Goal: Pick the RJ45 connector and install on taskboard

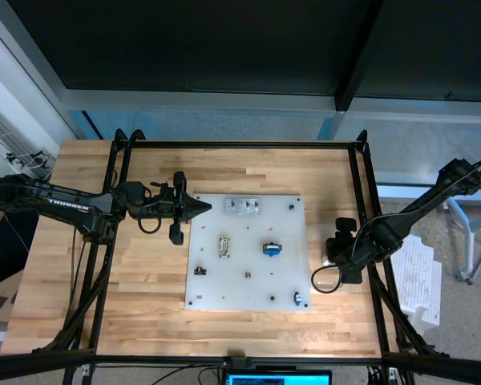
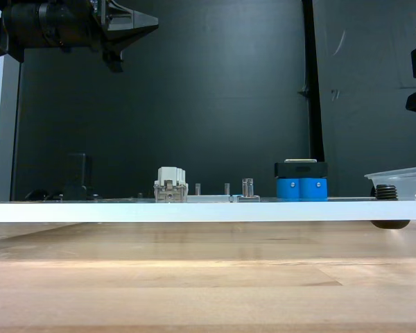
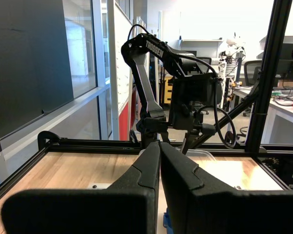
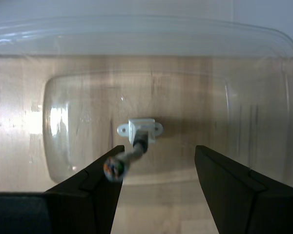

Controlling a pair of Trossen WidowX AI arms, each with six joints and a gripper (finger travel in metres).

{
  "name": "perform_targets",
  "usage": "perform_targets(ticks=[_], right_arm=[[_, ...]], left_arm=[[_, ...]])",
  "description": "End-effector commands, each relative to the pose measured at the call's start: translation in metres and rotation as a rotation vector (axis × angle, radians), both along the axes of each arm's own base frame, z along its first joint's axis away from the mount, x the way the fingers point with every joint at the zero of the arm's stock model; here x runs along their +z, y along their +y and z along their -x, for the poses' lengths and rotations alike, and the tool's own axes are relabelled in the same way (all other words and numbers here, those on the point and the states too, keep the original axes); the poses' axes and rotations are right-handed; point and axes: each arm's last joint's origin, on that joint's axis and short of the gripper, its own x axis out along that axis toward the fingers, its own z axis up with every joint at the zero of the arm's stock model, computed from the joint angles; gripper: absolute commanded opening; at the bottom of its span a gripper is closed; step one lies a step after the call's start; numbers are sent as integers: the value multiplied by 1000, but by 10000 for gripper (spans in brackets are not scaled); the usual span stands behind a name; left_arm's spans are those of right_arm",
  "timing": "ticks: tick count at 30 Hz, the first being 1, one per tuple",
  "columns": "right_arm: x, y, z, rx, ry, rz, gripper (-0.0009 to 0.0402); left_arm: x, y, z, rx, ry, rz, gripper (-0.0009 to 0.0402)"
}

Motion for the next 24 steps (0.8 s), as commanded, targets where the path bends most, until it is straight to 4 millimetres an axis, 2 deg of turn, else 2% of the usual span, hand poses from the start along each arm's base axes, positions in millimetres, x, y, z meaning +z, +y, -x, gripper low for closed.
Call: perform_targets(ticks=[1,11,24], right_arm=[[-2,0,-1,-5,-5,-11,199],[-10,-3,-5,3,3,-32,196],[-14,-1,-8,13,13,-20,149]], left_arm=[[0,0,0,0,-1,0,0],[0,0,0,0,-1,0,0],[0,0,0,0,0,0,0]])
